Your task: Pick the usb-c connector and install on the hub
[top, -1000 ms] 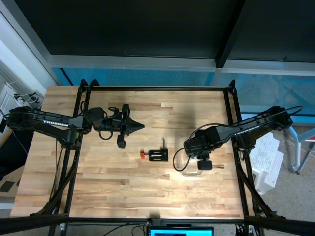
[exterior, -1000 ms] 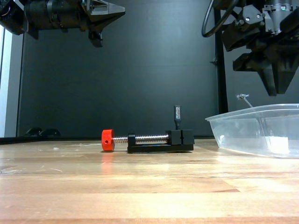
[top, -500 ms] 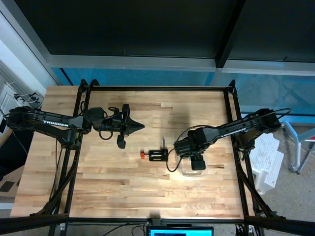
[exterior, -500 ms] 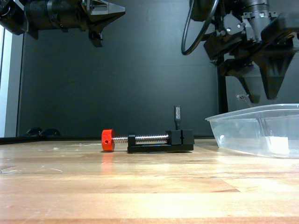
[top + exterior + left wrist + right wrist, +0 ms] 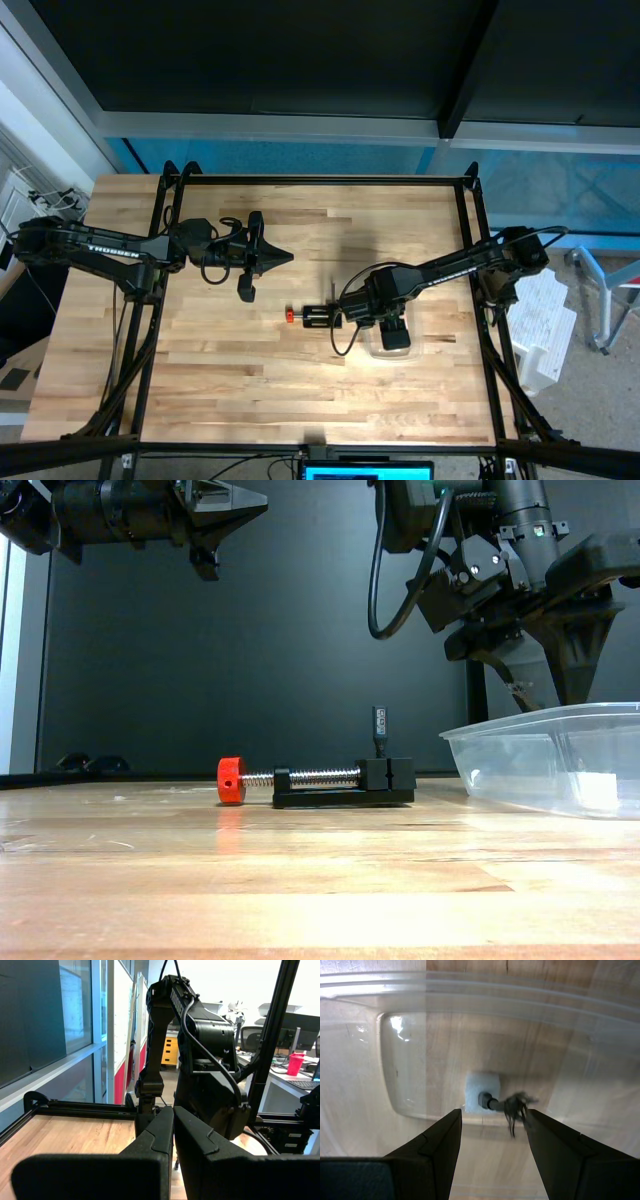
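I have the right gripper (image 5: 492, 1112) hanging over the clear plastic tub (image 5: 470, 990). Its fingers (image 5: 437, 1145) are spread wide and grip nothing. Between them, on the tub floor, I see the usb-c connector (image 5: 482, 1091). It is a white plug lying free, with a short dark cable stub that ends in frayed strands. In the low view the fingertips point down just above the tub's rim, and as far as I can tell they touch neither tub nor connector. The hub (image 5: 379, 723) stands upright in a small black clamp (image 5: 340, 778) with a red knob (image 5: 230, 780), near the tub on the wooden table (image 5: 250, 380). The left gripper (image 5: 173, 1110) sits high over the table's far left side, well apart from the clamp. Its fingers are pressed together with nothing between them.
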Tool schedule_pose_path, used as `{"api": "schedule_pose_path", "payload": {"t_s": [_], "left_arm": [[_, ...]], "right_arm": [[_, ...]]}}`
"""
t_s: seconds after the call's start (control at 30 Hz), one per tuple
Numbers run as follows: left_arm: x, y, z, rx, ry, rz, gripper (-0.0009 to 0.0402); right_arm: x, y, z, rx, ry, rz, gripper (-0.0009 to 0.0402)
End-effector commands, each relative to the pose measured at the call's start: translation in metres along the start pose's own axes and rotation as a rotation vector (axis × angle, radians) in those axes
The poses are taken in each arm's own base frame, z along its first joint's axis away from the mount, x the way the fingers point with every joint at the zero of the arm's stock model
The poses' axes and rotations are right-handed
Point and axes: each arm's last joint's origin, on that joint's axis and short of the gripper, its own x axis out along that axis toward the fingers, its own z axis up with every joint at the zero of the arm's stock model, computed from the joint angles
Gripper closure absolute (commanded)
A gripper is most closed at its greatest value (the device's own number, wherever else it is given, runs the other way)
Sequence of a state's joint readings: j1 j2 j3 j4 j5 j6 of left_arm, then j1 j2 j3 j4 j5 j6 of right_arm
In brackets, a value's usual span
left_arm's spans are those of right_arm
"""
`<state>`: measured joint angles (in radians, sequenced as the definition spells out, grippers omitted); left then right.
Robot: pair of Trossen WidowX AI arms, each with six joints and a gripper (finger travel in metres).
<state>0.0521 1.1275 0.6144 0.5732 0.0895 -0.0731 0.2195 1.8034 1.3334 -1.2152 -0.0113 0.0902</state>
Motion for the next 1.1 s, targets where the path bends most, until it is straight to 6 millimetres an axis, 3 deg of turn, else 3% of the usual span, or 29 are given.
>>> {"api": "schedule_pose_path", "payload": {"t_s": [0.03,1.1], "left_arm": [[0.0,0.0,0.0,0.0,0.0,0.0,0.0393],[0.0,0.0,0.0,0.0,0.0,0.0,0.0393]], "right_arm": [[0.006,0.001,0.003,-0.001,0.022,0.014,0.0216],[0.023,-0.001,0.004,-0.007,0.027,0.008,0.0217]]}}
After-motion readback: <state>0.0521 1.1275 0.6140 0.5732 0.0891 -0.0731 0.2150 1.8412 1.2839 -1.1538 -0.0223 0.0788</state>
